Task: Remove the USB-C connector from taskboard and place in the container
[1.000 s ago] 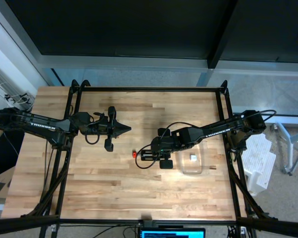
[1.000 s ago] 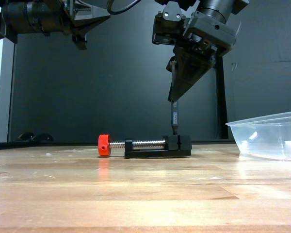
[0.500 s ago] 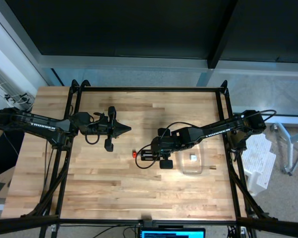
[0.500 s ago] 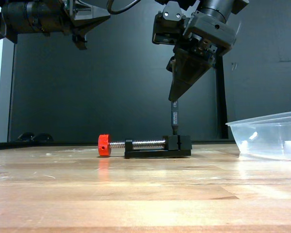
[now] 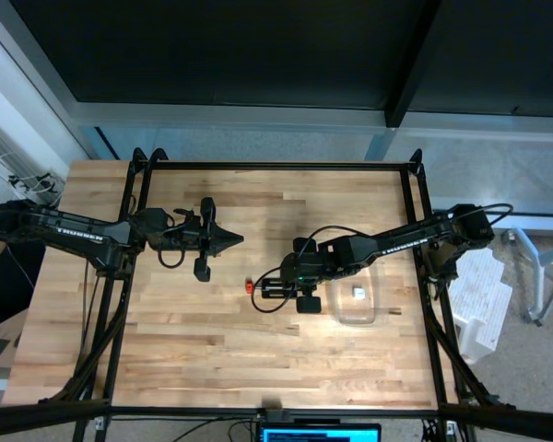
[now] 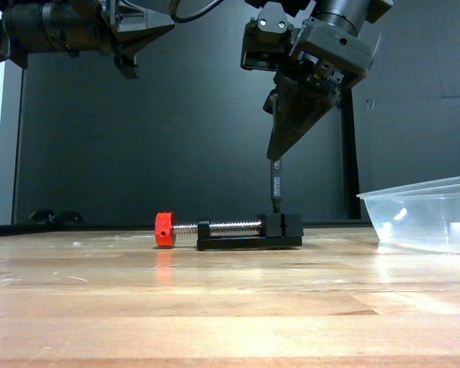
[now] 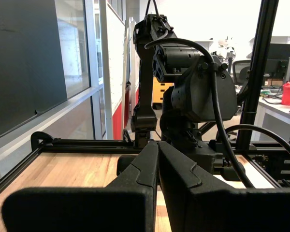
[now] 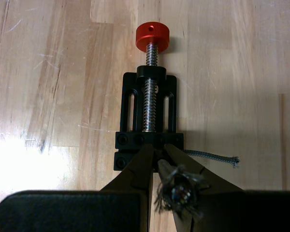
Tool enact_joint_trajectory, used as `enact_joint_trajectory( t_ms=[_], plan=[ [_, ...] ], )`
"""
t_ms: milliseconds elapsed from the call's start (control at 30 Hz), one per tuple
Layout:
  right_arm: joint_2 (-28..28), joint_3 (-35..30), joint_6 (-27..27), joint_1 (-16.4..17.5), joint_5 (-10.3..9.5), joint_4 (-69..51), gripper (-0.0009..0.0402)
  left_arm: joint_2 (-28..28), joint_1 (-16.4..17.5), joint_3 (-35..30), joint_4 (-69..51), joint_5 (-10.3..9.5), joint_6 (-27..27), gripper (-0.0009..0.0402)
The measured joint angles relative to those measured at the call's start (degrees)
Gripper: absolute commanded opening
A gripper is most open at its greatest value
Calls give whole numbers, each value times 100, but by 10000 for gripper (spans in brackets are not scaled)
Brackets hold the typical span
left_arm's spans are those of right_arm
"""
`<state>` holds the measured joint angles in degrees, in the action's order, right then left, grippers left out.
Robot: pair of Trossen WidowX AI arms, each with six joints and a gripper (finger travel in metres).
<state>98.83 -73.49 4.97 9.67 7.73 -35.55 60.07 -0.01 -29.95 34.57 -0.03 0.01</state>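
USB-C connector [image 6: 276, 188] top hidden within right end effector [image 6: 274, 158], container [image 6: 415, 208] cut off

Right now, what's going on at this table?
The right gripper is pinching the USB-C connector, which stands upright with its lower end at the top of the taskboard, not yet lifted clear. The container sits apart at the right. The left gripper hangs shut, parked above the left side of the table.

- Pale wooden bench [image 5: 212, 350], black rails [image 5: 276, 167] around it.
- Small black vise [image 6: 249, 234] with a red knob [image 6: 164, 229] lies near the middle, a thin plug [image 6: 276, 188] upright in it.
- Frayed cord bit [image 8: 212, 155] just beside the vise.
- Clear tray [image 5: 350, 315] right of the vise, apart.
- Left gripper [image 5: 235, 239], fingers [image 7: 140, 174] together, hangs over the left half; right gripper [image 6: 274, 159] pinches the plug's top.
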Motion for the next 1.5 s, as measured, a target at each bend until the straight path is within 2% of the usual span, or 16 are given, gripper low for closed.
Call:
enact_joint_trajectory(
  t_ms=[267,800,967,1300,1500],
  plan=[
    [-297,-24,-17,-13,68,85,4,0,0,0,0,-2,-2,0],
    [-555,-9,28,-2,39,-72,4,2,0,0,0,-2,0,0],
    [-798,46,66,164,22,-184,4,2,0,0,-2,0,-2,0],
    [-1606,688,376,505,26,-387,4,2,0,0,-2,-2,0,0],
    [-2138,1217,704,562,20,-468,4,2,0,0,-2,-2,0,0]
  ],
)
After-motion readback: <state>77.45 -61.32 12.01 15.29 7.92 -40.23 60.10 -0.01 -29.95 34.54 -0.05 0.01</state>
